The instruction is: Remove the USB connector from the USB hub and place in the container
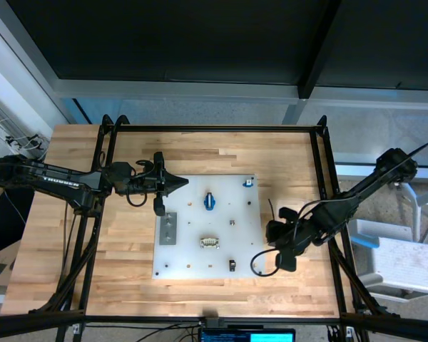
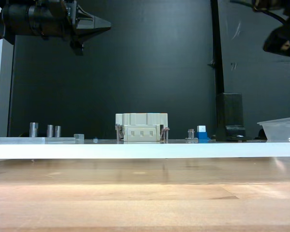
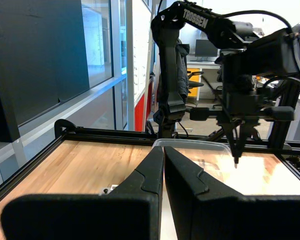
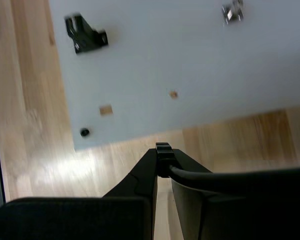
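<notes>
Soft indoor light — right-wrist view blurred

The brand name "TROSSEN" stands in white capitals on the right arm point(image 3: 195, 15). The same lettering runs along the left arm point(image 1: 55, 177).

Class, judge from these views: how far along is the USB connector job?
Done: the USB connector is off the board. In hand: the right gripper's fingers clamp it, raised beside the board. Left: lower it into the container, release. The left gripper hangs shut over the board's left edge.
</notes>
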Motion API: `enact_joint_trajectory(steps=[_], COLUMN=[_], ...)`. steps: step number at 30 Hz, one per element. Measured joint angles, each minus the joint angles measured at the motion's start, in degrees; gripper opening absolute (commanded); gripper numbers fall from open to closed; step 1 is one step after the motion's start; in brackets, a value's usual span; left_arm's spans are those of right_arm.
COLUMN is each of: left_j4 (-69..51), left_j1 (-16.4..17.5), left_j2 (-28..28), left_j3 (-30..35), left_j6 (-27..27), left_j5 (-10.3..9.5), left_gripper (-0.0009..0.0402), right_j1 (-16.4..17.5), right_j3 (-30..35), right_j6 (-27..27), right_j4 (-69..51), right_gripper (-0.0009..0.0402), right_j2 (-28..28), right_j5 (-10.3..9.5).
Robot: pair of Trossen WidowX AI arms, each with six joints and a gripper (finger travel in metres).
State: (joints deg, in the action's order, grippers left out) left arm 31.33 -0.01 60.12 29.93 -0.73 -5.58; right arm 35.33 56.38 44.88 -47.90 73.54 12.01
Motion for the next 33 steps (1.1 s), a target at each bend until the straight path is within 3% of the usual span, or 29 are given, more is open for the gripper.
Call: enact_joint_trajectory(steps=[13,20,27,33], left_j4=[0.0,0.0,0.0,0.0], left_j1=[0.0,0.0,0.0,0.0], left_j2=[0.0,0.0,0.0,0.0], left_j3=[0.0,0.0,0.0,0.0], left_j6=[0.0,0.0,0.0,0.0], left_j5=[0.0,0.0,0.0,0.0], left_gripper=[0.0001,0.0001,0.0001,0.0001], right_j1=[3.2,7.1,8.6,8.7], right_j3=[-10.7,-16.2,-17.7,-18.0], right_j6=[8.2,14.8,16.5,16.5], right_j4=[-2.3,-2.2,-2.2,-2.3], right_gripper=[0.0,0.0,0.0002,0.0036], right_j2=[-10.8,-14.6,-15.8,-15.8], right_j5=[-1.79,-4.5,-4.57,-4.26])
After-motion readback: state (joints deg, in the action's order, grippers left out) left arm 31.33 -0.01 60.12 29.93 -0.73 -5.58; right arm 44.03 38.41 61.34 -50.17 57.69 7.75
